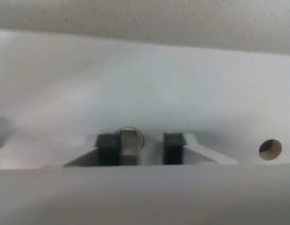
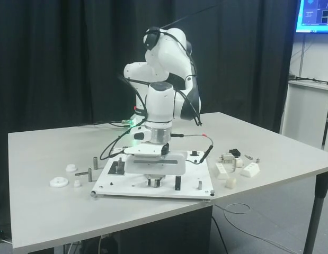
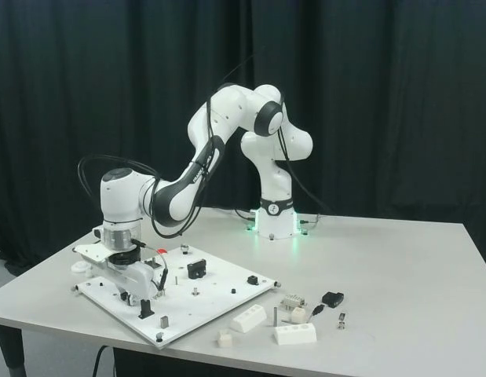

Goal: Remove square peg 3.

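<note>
Matt white plastic board — dull grey metal peg — black rubbery fingers.

Wrist: close behind the fingers, facing the board; both room views: farther, sharing arm and desk.

peg | small grey metal post with a squared body | standing upright in the white board | seated in its hole | close against one black fingertip, a gap to the other
</note>
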Controlling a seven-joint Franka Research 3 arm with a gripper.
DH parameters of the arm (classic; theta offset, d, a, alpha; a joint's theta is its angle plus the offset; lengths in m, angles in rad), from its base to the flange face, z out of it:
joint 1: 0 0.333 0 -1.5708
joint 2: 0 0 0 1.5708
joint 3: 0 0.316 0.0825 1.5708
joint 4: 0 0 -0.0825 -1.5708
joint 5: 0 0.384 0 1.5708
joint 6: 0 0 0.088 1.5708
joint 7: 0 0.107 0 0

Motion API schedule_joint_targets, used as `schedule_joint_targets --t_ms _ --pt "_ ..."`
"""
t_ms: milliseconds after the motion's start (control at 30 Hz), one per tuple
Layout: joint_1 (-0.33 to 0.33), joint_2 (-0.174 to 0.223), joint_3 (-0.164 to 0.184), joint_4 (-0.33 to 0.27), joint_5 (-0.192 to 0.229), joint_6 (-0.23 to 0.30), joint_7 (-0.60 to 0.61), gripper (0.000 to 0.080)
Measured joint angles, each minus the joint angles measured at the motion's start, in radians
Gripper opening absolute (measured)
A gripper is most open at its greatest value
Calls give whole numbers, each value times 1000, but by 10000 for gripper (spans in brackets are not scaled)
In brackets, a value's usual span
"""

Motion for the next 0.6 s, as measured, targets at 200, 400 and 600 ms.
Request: schedule_joint_targets --t_ms 200,400,600 --pt "-5 -3 13 2 1 -2 3 222" --pt "-6 -3 13 2 3 -2 4 80" --pt "-6 -3 13 2 5 -3 4 80"
